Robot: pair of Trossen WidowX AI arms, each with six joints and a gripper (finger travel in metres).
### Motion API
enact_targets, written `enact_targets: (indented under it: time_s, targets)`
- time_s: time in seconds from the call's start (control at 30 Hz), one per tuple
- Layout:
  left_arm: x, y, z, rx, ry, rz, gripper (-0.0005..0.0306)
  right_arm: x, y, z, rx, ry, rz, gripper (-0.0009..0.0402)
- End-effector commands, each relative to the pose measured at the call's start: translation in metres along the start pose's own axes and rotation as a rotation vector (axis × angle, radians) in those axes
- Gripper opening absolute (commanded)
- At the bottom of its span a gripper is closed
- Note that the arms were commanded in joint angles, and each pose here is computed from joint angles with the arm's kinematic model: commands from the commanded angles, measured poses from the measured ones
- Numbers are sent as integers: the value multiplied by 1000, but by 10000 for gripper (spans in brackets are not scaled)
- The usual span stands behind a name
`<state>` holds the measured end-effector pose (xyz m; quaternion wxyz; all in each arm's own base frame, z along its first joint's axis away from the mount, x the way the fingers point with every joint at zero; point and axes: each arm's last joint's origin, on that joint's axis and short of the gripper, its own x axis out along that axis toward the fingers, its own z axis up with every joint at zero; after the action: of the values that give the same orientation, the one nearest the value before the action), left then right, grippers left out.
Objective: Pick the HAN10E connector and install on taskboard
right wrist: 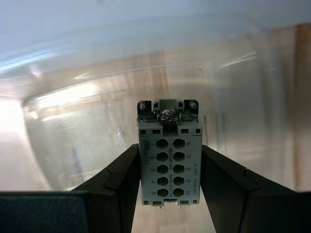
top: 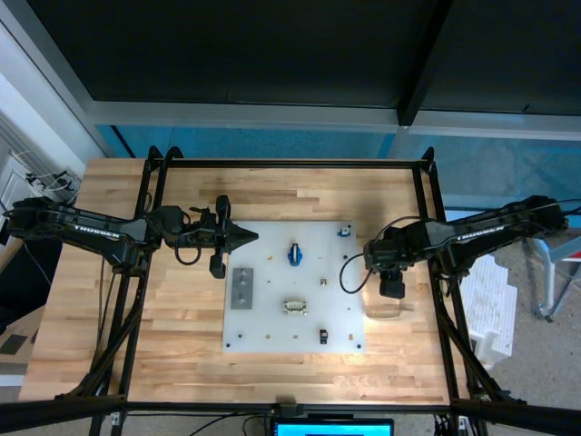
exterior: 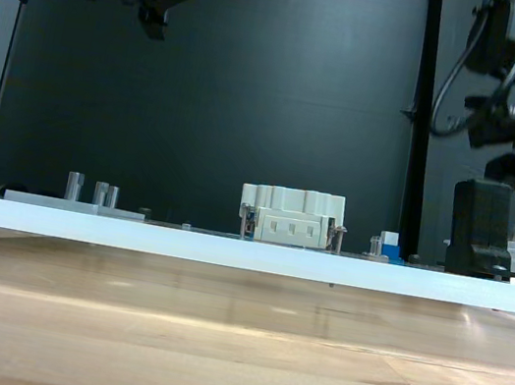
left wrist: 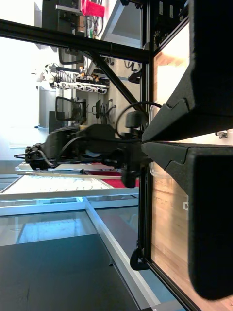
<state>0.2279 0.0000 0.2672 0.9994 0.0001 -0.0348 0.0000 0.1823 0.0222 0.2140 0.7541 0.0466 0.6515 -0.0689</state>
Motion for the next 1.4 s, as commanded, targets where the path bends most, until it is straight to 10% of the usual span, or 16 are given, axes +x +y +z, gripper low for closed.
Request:
enact_targets:
  time_s: [0.03,0.7,1.4]
  targets:
    - [0,0,0,0,0,0,1,-18,0,3,-1,16,-3,9]
    - [0,0,0,0,0,0,1,-46,4,15,17,3,12,9]
    - [0,0,0,0,0,0,1,-49,67,97,-36,-3,33,9]
